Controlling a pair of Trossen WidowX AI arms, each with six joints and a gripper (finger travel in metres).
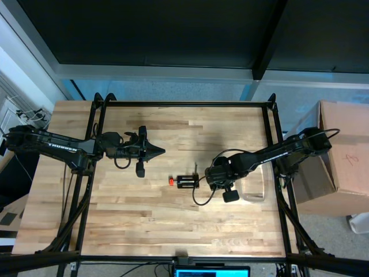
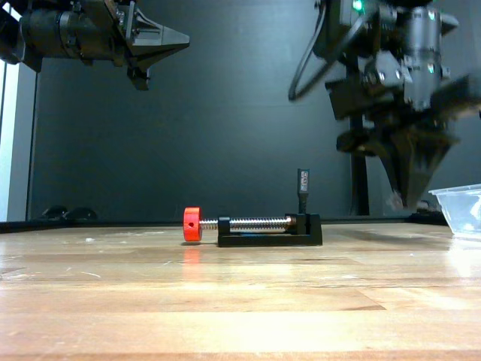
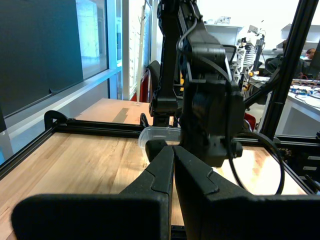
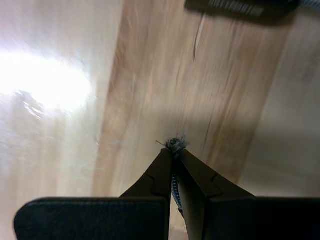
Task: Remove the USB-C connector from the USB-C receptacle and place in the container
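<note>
Likely carrying step: right gripper (image 4: pixel 175 151) clamped on the USB-C connector (image 4: pixel 174 145), clear of the upright USB-C receptacle (image 2: pixel 304 180), near the container (image 2: pixel 460 207); next, lift over its wall and release; left gripper (image 2: pixel 183 35), fingers together, hovers high at left

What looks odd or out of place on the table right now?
A frayed tuft sticks from the shut right gripper, low beside the container; what it is I cannot tell. The USB-C connector stands upright in its receptacle. The left gripper, shut, hangs high at left.
</note>
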